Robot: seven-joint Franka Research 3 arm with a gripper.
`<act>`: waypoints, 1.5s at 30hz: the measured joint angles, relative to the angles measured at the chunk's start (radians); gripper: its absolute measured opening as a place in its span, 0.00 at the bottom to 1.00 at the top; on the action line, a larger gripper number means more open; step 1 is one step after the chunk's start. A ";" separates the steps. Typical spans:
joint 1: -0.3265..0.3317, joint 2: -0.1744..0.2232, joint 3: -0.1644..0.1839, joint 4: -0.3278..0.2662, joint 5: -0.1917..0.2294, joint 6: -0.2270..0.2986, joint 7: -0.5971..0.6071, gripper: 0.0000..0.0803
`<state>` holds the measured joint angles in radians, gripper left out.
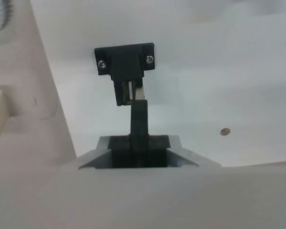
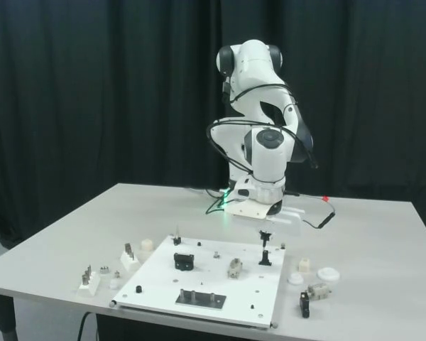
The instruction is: Insert USB.
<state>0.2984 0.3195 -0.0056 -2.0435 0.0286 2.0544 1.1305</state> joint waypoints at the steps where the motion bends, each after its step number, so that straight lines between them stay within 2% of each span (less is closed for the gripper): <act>1: 0.000 0.000 0.000 0.000 0.000 0.000 0.000 0.09; 45: 0.008 0.002 0.000 -0.002 -0.004 0.032 -0.003 0.09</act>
